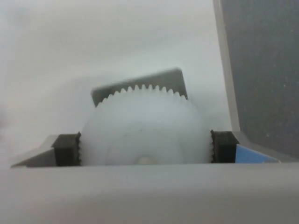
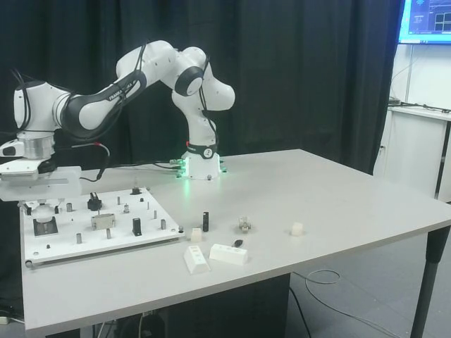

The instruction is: Place large gear.

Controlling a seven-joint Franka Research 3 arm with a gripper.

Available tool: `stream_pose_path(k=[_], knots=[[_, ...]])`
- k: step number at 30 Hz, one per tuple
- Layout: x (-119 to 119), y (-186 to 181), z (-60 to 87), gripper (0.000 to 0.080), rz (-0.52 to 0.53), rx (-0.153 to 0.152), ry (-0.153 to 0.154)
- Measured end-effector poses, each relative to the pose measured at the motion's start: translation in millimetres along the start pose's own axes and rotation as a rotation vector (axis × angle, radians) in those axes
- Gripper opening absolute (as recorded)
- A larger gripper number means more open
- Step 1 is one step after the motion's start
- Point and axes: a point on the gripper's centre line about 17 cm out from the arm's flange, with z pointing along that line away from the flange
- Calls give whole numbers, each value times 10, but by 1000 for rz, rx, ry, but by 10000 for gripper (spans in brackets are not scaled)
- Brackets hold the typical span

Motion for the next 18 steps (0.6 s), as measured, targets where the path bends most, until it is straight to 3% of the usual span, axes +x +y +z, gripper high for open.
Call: stream_pose_path(k=[11, 18], knots=[[472, -265, -96, 595, 18, 11, 74], [778, -515, -103, 595, 30, 10, 98]])
